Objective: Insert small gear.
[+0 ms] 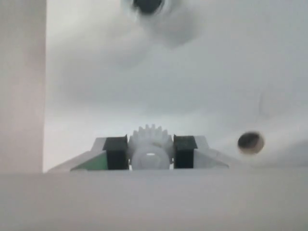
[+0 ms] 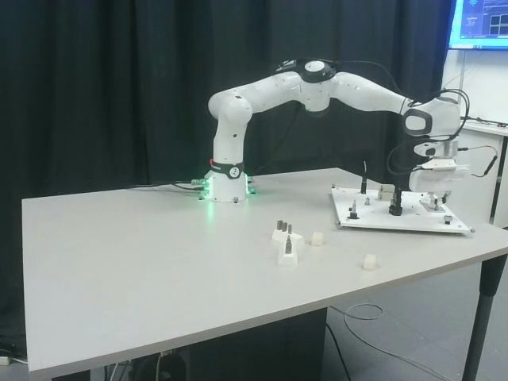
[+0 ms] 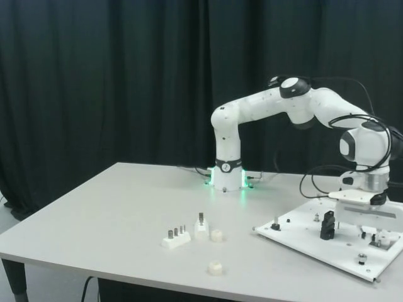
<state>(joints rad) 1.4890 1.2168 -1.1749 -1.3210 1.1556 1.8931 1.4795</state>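
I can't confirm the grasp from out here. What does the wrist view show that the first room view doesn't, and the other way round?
Only the wrist view: the small white gear clamped between the black finger pads, with the white board surface and a hole in it close beyond.

Only the first room view: the whole arm, the grey table, and loose white parts lying apart from the board.

Both: the gripper over the white board.

Small gear between fingers, above board
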